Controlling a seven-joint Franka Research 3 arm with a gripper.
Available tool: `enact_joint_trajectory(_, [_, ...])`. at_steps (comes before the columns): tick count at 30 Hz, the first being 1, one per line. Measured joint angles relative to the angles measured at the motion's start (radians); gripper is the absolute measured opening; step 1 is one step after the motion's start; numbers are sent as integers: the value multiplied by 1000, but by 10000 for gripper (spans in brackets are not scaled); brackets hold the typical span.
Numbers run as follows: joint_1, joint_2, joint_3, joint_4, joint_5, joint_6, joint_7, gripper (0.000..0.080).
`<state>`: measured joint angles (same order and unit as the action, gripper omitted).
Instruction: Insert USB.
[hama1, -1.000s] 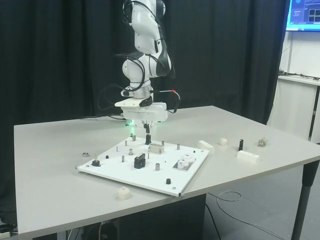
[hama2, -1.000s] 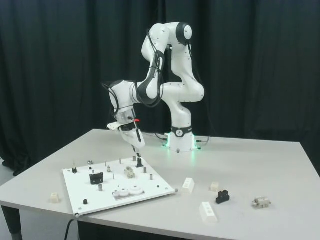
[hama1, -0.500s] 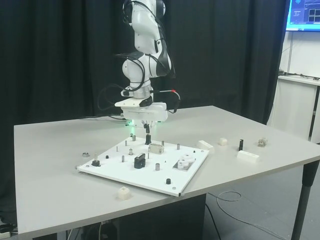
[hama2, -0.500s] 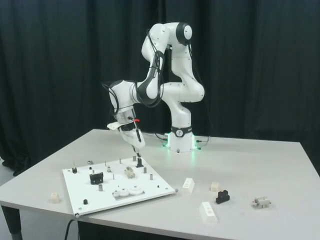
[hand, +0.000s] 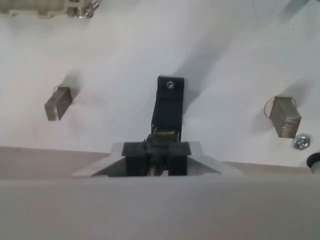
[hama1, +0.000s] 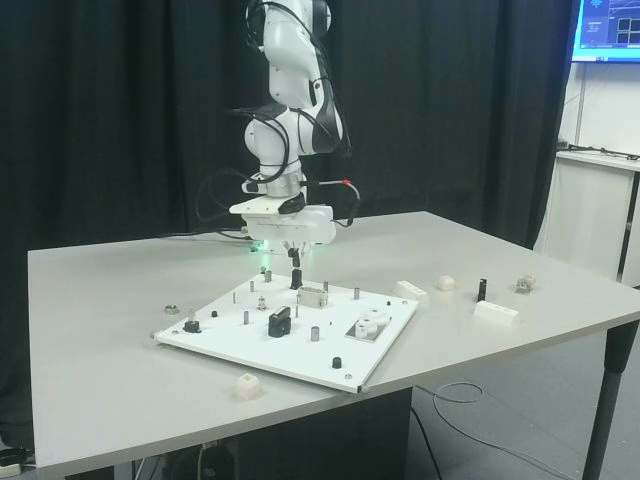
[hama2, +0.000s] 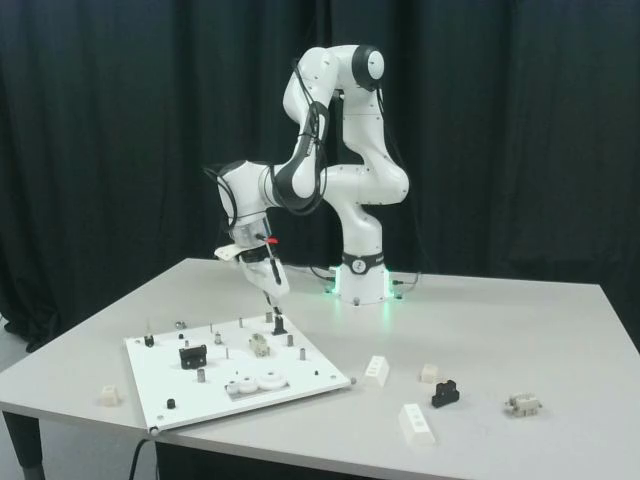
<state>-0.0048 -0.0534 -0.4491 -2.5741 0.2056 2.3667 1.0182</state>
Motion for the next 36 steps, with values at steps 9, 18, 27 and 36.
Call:
enact_joint_trajectory(9, [0,1,0,1,0,1,0,86])
enact_joint_trajectory(18, [0,1,0,1,0,-1,0,86])
enact_joint_trajectory(27, [0,-2,1,2,1,-19,0,86])
enact_joint_trajectory(36, [0,-4,1,2,0,-39,0,86])
